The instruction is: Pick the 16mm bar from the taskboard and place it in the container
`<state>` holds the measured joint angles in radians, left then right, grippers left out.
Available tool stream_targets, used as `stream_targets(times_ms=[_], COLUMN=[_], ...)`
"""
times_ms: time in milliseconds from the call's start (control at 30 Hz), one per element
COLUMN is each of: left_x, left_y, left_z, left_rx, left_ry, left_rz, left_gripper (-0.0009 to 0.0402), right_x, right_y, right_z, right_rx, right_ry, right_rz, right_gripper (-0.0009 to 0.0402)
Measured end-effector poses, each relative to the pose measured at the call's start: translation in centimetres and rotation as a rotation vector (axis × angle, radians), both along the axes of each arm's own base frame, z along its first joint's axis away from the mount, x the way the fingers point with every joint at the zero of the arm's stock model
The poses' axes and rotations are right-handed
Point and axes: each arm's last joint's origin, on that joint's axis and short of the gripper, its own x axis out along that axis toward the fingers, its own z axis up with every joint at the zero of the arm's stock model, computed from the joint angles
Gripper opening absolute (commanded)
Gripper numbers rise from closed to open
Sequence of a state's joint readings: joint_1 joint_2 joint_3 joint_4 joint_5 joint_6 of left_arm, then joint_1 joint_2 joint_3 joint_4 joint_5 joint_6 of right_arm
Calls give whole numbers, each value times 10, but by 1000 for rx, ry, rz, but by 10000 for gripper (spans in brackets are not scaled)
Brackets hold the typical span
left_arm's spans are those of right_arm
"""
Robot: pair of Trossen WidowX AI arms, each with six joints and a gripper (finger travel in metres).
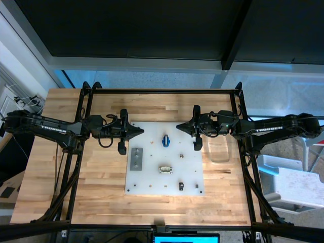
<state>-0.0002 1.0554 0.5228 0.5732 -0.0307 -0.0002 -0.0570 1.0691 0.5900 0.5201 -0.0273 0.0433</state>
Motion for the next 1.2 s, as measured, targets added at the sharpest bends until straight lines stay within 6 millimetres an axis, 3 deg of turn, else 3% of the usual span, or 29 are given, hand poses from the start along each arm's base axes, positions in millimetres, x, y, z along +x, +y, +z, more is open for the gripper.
stream_targets(times_ms=[1200], left_x=[0], left_y=[0], left_z=[0], left_rx=[0], left_ry=[0], left_rz=[0], left_gripper=[0], right_x=[1], right_y=[0], right_z=[2], right_rx=[21], right_ry=[41], right_rz=[-7], right_gripper=[0])
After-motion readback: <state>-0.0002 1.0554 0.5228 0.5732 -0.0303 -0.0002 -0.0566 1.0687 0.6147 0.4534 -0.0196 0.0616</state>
